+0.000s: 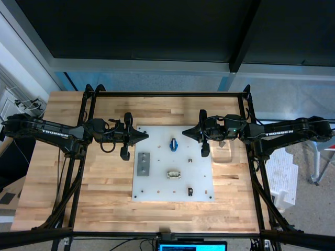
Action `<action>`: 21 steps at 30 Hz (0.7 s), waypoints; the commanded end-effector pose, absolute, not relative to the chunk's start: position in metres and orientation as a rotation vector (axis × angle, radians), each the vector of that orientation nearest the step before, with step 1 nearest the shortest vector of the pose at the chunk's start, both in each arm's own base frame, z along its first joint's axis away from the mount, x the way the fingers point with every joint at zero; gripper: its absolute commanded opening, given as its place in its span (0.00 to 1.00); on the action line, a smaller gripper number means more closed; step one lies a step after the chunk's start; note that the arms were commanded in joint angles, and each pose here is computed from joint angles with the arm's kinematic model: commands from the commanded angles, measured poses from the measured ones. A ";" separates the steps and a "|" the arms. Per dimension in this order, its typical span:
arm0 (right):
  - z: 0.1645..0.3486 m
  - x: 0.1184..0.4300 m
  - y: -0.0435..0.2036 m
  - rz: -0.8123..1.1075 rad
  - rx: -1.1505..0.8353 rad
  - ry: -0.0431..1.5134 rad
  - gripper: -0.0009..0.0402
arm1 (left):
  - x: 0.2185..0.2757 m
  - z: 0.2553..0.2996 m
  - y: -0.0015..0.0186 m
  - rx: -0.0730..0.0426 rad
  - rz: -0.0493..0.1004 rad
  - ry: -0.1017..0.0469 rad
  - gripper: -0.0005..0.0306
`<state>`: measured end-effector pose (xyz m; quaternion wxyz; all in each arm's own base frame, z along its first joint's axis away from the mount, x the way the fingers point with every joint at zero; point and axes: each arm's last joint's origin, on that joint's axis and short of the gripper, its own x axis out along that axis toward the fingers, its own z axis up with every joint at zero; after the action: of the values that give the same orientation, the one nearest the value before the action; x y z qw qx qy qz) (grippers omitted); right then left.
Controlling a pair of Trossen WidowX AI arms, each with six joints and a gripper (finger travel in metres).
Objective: Pick the 16mm bar and install on taskboard
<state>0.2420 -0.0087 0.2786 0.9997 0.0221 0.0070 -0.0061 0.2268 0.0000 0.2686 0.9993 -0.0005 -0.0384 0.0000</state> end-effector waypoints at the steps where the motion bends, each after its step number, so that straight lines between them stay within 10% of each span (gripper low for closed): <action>1: 0.284 0.242 -0.007 -0.003 0.045 -0.038 0.02 | 0.2268 0.2686 0.0000 -0.001 0.000 -0.077 0.02; 21: 0.285 0.241 -0.007 -0.005 0.053 0.006 0.02 | 0.2268 0.2686 0.0000 -0.001 0.000 -0.077 0.02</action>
<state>0.2416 -0.0070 0.2829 0.9997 0.0249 -0.0066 -0.0017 0.2268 0.0000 0.2686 0.9993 -0.0007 -0.0384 0.0000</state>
